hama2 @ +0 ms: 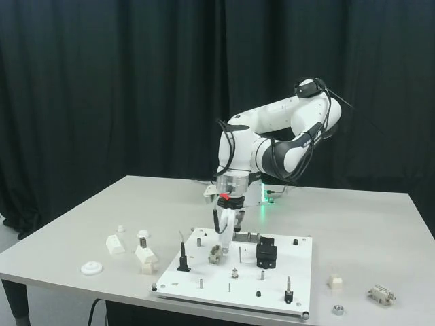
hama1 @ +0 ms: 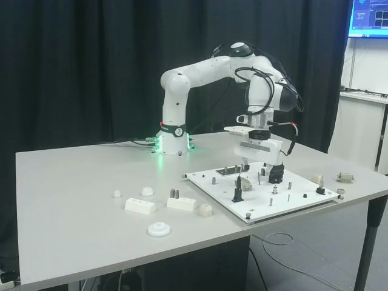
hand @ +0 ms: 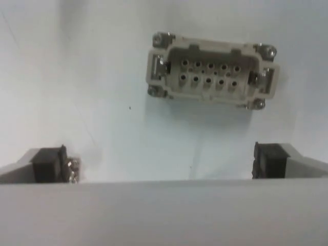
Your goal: Insert square peg 1.
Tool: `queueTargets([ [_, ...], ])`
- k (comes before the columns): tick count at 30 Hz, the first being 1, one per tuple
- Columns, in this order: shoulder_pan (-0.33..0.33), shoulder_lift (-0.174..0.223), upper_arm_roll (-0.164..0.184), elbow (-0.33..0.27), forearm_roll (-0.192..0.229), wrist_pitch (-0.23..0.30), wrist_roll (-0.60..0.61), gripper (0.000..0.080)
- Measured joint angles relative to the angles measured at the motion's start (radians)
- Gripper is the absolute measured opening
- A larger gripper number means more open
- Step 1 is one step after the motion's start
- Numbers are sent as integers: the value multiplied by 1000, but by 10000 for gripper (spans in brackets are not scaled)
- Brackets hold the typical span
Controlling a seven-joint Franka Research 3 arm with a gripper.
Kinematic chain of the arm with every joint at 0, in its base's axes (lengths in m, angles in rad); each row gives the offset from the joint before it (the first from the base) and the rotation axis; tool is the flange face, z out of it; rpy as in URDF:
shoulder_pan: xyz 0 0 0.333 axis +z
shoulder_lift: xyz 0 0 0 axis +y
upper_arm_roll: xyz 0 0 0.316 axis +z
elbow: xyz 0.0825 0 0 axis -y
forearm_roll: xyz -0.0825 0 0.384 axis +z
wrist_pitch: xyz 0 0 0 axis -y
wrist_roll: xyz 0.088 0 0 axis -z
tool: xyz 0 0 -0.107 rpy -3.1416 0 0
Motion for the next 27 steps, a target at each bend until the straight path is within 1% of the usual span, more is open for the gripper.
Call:
queueTargets([
  [6, -11, 0, -12, 2, -1, 0, -10, 800],
  [18, -31, 0, -25, 19, 1, 3, -72, 800],
  [22, -36, 0, -29, 28, 7, 3, -95, 800],
  [27, -42, 0, -29, 38, 30, 2, -112, 800],
])
